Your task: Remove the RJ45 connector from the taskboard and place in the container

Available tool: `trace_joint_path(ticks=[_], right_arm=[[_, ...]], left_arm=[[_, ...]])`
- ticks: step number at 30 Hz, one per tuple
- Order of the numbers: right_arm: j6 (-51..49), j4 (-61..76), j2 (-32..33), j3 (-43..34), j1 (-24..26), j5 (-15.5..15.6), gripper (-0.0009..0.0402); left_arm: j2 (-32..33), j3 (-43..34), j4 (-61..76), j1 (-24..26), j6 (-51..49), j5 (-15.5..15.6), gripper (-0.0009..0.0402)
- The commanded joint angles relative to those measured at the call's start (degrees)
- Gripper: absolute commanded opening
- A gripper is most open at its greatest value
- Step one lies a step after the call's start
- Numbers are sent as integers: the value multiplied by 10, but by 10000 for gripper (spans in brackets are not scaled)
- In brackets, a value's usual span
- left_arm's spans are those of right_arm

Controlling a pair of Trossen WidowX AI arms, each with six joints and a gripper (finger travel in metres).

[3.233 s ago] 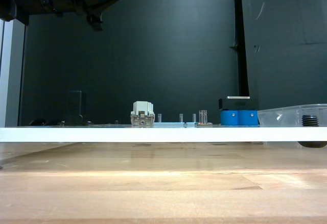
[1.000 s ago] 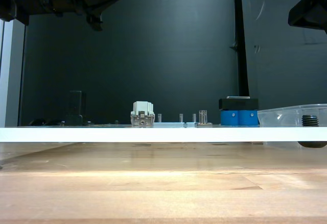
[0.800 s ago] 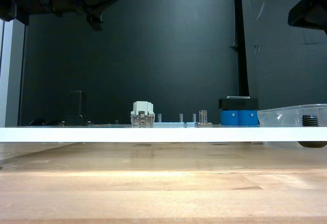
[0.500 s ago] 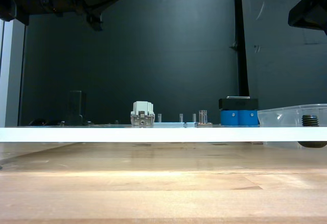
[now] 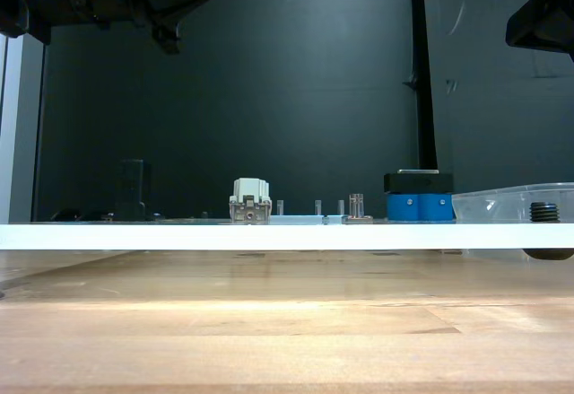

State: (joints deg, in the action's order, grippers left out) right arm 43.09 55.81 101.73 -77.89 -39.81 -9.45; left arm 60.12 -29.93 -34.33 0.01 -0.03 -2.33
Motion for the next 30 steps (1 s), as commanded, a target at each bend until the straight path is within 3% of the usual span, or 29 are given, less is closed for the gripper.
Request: trace_joint_path(ticks=[1, 16, 30], right_arm=[[0, 0, 0, 0, 0, 0, 247], [-1, 2, 0, 0, 0, -1, 243], [-6, 4, -1, 1, 0, -1, 85]], left_arm=[[0, 0, 0, 0, 0, 0, 0], [0, 0, 0, 0, 0, 0, 0], [0, 0, 0, 0, 0, 0, 0]])
